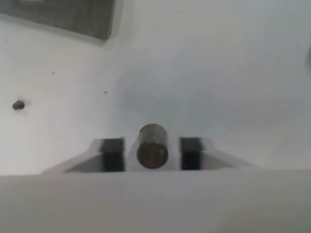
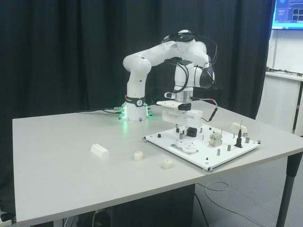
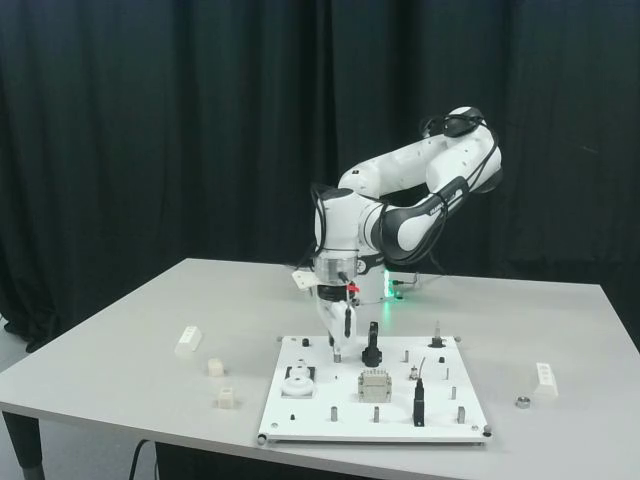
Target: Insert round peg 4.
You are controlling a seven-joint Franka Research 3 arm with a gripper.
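The tool [image 1: 152, 154] is low over the white board [image 3: 300, 415], its two black pads [image 1: 112, 154] set narrow on either side of the peg [image 1: 152, 145]. A thin gap shows between each pad and the peg in the wrist view, so the pads stand just beside it and I cannot tell that they grip it. The peg is a short dark cylinder, upright on the white surface of the board, seen almost end-on.

In the second room view the tool [image 3: 338, 350] points straight down at the far left part of the board, just left of a black upright part [image 3: 371, 345]. Nearer on the board lie a white ring piece [image 3: 298, 381] at the left, a grey block [image 3: 375, 386] in the middle and a black post [image 3: 419, 407] toward the right, with several small pegs standing among them.

On the grey tabletop [image 2: 57, 161], left of the board, are three small white blocks: a longer one [image 3: 187, 340] farthest left, and two cubes [image 3: 215, 367] [image 3: 227, 398] nearer the board. Right of the board lie another white block [image 3: 545, 379] and a small ring [image 3: 522, 402]. The arm [image 2: 147, 59] rises from its base [image 2: 134, 111] with green lights at the far side of the tabletop, before a black curtain [image 3: 150, 120].
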